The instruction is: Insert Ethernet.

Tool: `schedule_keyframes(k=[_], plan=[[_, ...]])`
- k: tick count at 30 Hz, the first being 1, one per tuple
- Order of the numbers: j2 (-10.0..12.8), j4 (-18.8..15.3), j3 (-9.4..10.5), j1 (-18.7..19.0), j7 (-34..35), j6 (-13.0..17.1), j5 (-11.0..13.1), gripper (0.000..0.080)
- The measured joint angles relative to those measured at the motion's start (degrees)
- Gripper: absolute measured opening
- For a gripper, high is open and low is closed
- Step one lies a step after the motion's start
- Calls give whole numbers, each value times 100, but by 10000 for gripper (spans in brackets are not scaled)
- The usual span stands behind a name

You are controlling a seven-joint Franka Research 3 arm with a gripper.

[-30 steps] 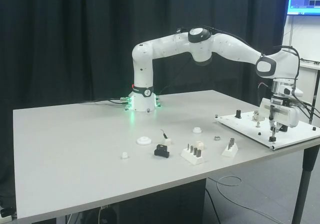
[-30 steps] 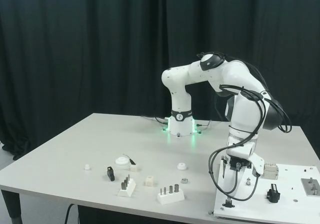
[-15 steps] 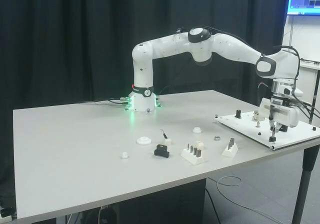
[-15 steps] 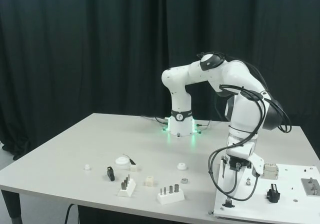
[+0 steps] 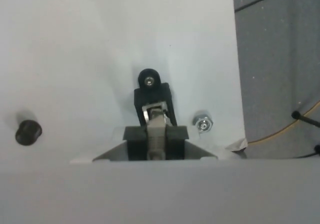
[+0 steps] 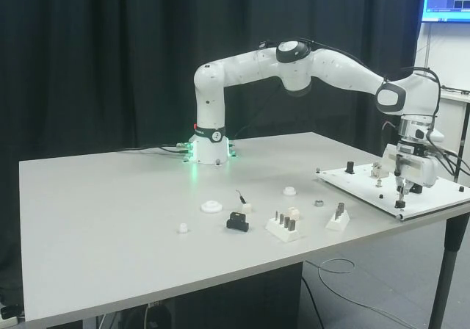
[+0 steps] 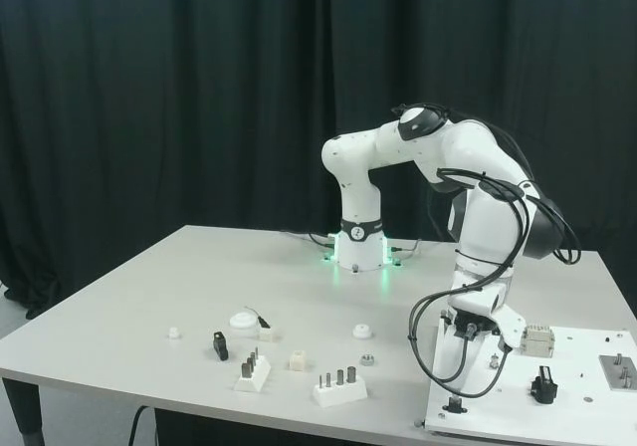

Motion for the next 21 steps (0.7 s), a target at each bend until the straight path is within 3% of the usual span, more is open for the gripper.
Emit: schedule_keyframes(k=[21], plan=[[0,43,26,-6,-141,-36,-33,72]])
